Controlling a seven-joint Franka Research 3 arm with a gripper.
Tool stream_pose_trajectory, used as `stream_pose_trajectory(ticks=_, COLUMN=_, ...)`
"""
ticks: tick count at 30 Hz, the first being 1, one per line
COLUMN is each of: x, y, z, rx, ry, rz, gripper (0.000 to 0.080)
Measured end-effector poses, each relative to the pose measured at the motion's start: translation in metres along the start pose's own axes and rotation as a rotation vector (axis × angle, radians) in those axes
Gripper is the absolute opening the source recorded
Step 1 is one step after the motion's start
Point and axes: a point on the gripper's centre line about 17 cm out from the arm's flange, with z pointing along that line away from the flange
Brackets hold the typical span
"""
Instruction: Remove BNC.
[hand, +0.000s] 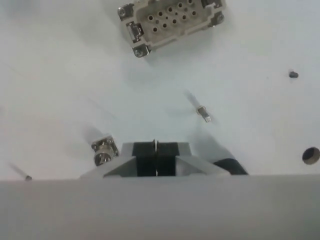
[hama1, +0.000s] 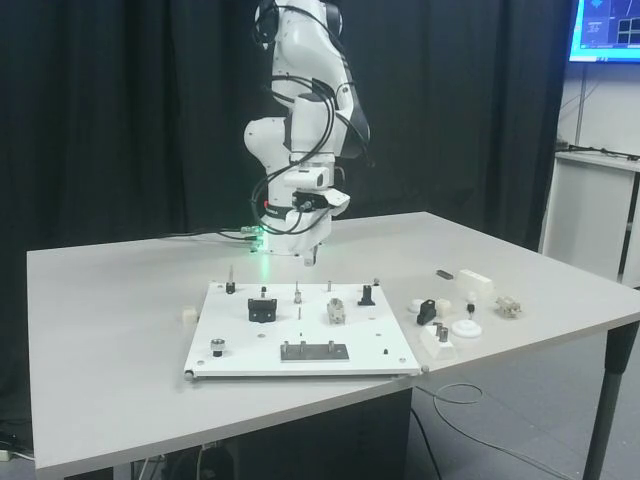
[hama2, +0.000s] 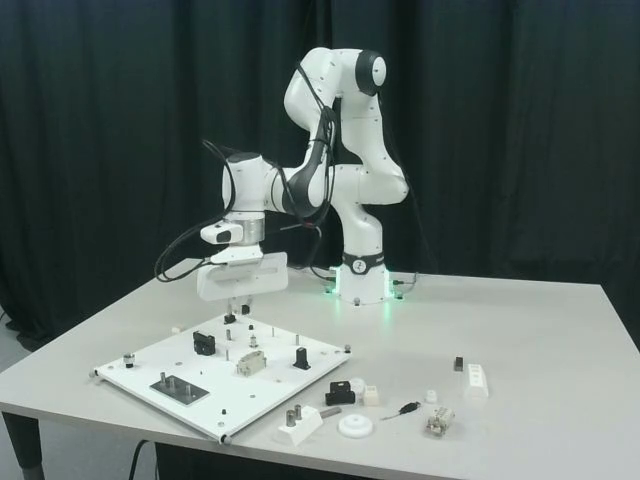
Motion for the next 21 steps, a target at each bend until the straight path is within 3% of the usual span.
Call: stream_pose_trajectory(ticks=21, x=-0.002, y=0.003, z=-0.021, rx=0.012, ry=-0.033, rz=0.008, gripper=0.0)
